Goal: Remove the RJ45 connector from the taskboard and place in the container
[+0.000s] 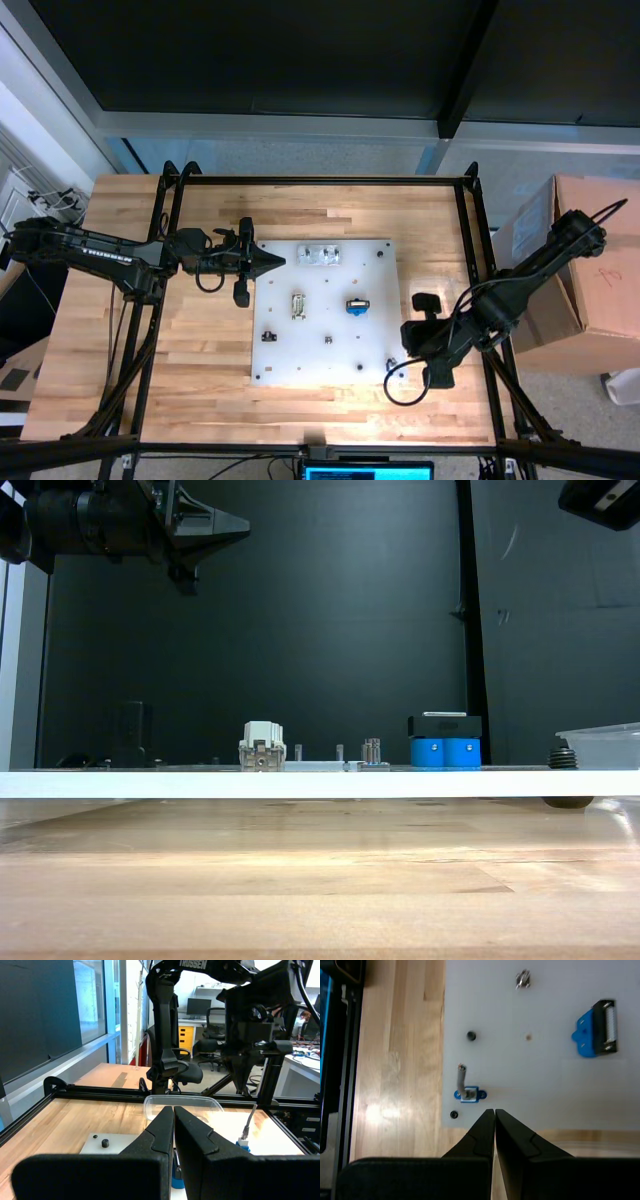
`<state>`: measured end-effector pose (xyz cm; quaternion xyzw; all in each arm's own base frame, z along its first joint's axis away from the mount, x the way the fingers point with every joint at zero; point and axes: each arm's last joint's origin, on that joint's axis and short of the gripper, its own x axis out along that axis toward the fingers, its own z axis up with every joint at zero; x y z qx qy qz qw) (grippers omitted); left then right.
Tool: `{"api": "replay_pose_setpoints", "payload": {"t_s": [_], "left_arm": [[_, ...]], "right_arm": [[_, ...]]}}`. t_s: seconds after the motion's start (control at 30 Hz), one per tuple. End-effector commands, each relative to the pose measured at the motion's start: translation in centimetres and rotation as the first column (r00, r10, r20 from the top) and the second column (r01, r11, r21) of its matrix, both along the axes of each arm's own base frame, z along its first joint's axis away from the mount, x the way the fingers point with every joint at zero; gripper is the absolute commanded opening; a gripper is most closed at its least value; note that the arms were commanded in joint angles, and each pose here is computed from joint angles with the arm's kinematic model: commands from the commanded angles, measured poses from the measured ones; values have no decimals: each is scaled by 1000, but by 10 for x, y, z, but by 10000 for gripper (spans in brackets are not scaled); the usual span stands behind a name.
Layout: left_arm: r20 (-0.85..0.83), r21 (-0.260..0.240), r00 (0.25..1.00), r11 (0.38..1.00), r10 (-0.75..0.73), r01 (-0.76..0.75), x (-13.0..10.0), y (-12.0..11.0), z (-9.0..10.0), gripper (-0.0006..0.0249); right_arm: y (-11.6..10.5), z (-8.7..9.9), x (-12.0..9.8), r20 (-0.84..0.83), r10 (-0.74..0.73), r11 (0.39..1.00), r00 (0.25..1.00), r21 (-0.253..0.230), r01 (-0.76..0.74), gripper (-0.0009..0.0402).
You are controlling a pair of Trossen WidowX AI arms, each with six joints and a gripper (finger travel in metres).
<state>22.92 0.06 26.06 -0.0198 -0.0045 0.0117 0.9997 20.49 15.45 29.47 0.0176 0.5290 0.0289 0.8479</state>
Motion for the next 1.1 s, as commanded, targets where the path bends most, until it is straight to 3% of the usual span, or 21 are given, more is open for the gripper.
{"api": "replay_pose_setpoints", "payload": {"t_s": [0.03,0.57,1.1], "left_arm": [[0,0,1000,1000,0,0,0,0,0,0],[0,0,1000,1000,0,0,0,0,0,0],[0,0,1000,1000,0,0,0,0,0,0]], "right_arm": [[5,-6,4,-30,-6,1000,1000,-2,6,23],[19,-37,19,-121,-48,997,992,-58,42,204],[30,-69,29,-99,-11,999,995,-51,6,215]]}}
